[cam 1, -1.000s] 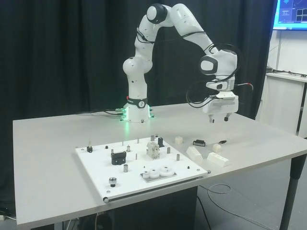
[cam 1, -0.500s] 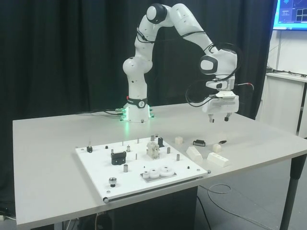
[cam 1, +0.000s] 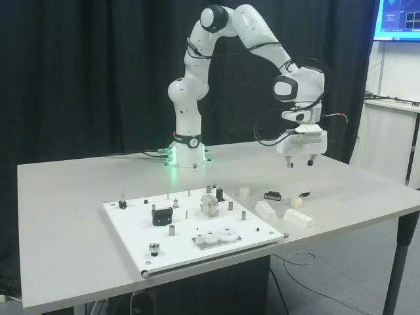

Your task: Remove Ethernet.

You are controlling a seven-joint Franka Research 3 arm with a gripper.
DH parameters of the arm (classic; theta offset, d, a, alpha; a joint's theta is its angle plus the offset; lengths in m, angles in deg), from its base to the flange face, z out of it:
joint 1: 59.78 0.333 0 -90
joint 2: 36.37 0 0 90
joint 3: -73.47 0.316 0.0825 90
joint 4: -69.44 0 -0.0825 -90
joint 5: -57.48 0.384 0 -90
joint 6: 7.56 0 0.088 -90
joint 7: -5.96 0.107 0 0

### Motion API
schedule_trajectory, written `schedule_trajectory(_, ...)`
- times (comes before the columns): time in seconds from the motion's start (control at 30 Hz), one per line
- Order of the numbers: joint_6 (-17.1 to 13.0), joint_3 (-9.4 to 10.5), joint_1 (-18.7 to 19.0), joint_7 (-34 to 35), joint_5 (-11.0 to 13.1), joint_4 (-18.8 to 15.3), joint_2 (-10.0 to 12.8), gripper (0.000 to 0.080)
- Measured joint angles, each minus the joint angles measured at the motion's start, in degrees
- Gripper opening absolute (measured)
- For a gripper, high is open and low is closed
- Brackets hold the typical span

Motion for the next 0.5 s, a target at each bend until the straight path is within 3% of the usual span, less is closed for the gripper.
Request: schedule_trajectory(0.5,0.0,-0.57,-0.4,0.3,-1.0,0.6,0.0,0.0800)
